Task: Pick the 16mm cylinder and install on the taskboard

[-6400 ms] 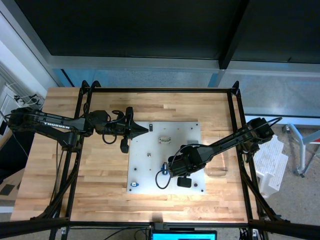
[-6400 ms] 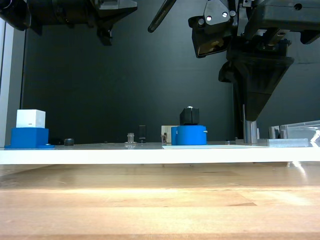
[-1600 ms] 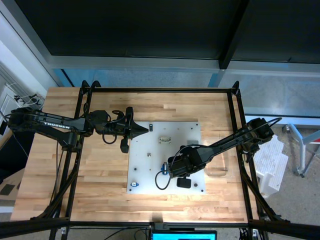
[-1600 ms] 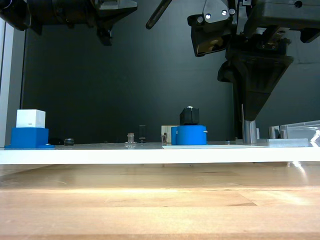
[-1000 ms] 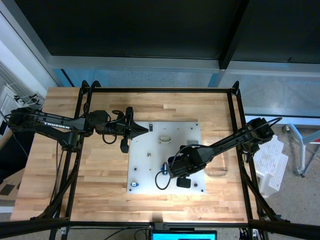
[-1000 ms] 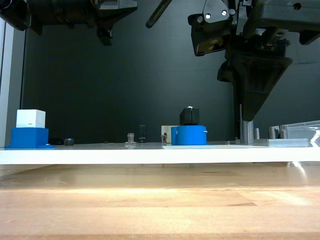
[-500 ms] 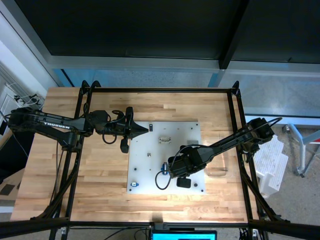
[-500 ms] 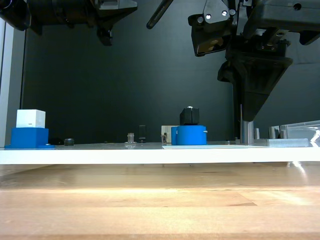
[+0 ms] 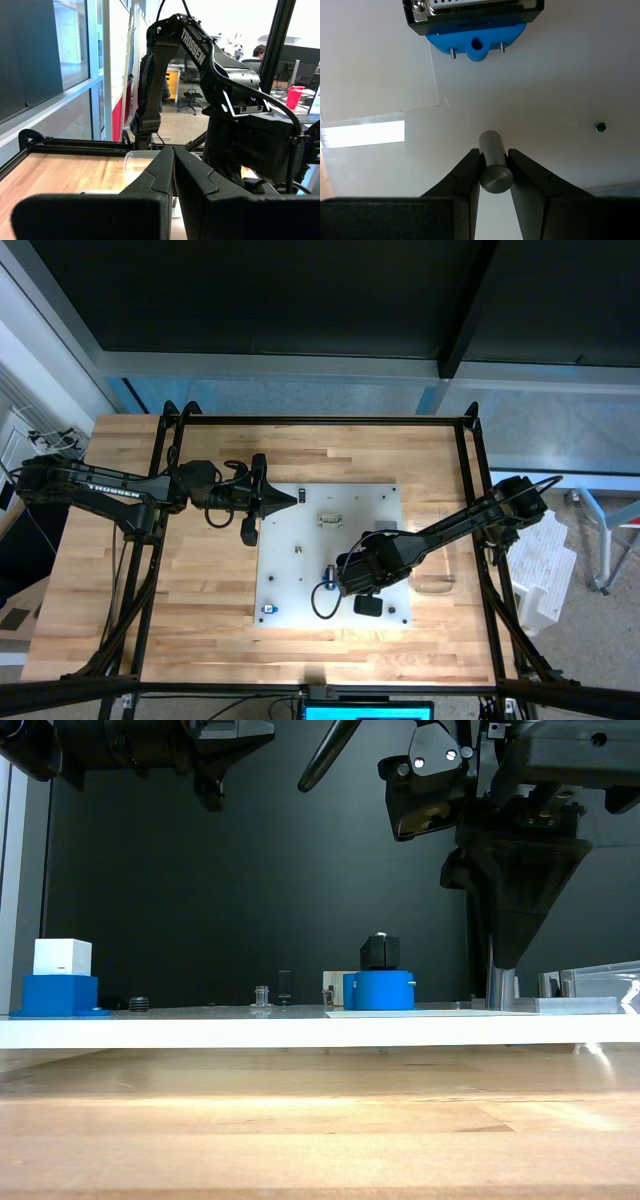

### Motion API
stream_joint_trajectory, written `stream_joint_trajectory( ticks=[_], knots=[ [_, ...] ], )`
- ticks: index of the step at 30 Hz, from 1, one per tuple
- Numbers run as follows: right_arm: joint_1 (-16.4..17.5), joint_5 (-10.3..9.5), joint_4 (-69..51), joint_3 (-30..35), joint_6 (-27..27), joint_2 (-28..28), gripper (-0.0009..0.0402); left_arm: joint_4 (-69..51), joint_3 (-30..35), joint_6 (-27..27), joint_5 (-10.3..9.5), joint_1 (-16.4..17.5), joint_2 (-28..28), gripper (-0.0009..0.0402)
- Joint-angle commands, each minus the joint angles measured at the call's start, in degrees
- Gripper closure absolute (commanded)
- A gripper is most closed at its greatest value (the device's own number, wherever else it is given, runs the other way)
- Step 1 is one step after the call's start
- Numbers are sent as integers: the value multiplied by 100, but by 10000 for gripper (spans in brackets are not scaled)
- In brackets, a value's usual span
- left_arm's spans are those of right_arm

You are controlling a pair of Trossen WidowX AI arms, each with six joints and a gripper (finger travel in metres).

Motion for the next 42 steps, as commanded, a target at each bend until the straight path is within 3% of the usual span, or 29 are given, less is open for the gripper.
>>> stream_joint_trajectory(
  ticks=[1,4,9,25,36,42],
  knots=[
    [2,-9,37,13,17,-9,387,2,2,2,2,0,0,393],
    [2,-4,48,13,15,-9,387,4,2,2,2,2,0,393],
    [2,192,107,11,17,-9,377,2,2,2,2,0,2,393],
    [2,192,570,-310,164,-9,307,2,2,2,2,2,2,393],
    [2,188,568,-310,321,-28,207,2,2,2,2,2,0,393],
    [-74,190,560,-306,313,-398,166,2,2,2,2,0,0,393]
  ],
)
